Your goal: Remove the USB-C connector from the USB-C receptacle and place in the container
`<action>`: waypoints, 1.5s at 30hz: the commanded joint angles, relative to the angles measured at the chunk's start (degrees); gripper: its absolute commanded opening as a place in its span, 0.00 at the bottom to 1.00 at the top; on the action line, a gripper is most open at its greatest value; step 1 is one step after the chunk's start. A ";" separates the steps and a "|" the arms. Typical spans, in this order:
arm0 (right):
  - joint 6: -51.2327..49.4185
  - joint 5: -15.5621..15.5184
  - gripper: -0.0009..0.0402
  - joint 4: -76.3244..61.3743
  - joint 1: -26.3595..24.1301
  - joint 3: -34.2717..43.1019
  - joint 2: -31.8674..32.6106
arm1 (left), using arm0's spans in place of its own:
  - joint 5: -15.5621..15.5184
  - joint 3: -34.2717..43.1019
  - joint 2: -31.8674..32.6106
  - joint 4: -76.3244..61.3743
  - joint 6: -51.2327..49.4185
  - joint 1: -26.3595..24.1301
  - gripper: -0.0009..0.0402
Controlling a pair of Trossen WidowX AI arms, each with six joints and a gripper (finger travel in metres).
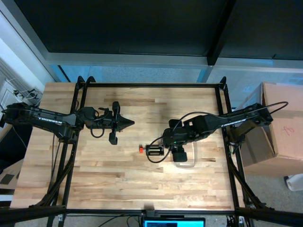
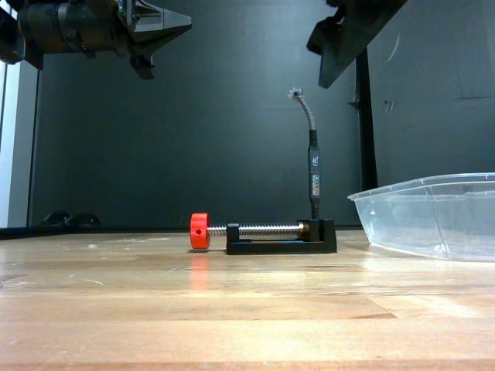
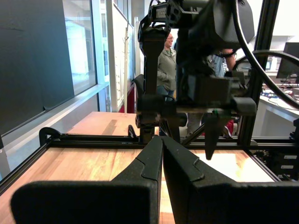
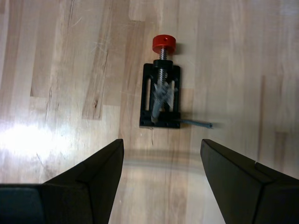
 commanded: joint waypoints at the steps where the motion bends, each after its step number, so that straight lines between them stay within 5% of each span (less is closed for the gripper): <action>1: -0.46 -0.35 0.53 2.01 0.72 -0.04 1.64 | 0.00 0.02 0.02 0.02 0.00 0.02 0.02; 36: -1.07 2.05 0.28 12.44 0.35 -0.17 14.14 | 0.00 0.02 0.02 0.04 0.00 0.02 0.02; 45: -1.86 1.79 0.09 12.70 0.20 -0.17 16.39 | 0.00 0.02 0.00 0.02 0.00 0.02 0.02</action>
